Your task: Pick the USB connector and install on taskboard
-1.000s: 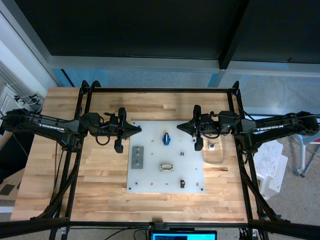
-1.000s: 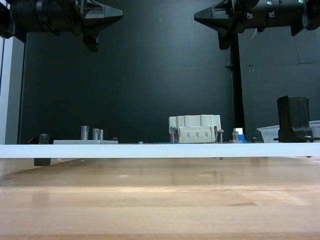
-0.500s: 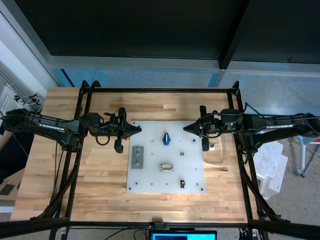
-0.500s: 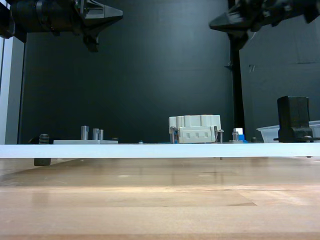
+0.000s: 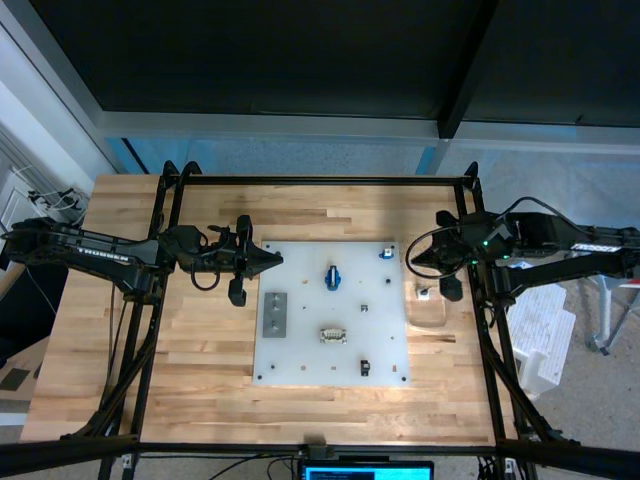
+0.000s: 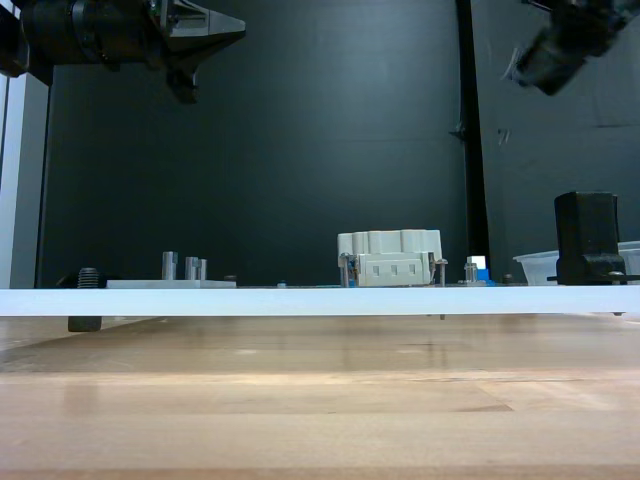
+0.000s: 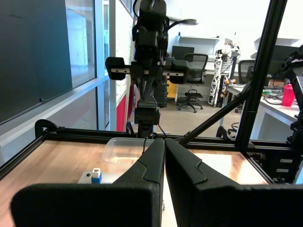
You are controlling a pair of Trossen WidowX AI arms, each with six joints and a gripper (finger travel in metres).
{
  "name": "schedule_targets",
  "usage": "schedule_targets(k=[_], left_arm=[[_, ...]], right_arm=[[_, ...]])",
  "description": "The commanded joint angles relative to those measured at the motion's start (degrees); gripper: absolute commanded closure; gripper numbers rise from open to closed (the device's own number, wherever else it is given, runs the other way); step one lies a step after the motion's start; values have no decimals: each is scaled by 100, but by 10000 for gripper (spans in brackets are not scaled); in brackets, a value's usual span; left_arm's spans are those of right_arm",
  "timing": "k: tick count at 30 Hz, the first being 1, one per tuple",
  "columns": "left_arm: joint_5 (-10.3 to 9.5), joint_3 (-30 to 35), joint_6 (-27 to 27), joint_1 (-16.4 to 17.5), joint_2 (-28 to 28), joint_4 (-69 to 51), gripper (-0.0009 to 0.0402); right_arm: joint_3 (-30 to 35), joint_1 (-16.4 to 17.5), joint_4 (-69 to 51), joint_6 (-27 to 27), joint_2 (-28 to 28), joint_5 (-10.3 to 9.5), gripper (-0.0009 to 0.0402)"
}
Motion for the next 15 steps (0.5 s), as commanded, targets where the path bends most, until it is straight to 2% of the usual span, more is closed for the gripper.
schedule_targets(k=[1, 9, 15], left_arm=[[2, 2, 0, 0, 0, 2, 393], [2, 0, 0, 0, 0, 4, 393], [2, 2, 0, 2, 0, 4, 393]], right_arm=[[144, 2, -737, -9, 7, 0, 393], [175, 9, -1882, -9, 92, 0, 393], [164, 24, -2310, -48, 422, -2, 390]])
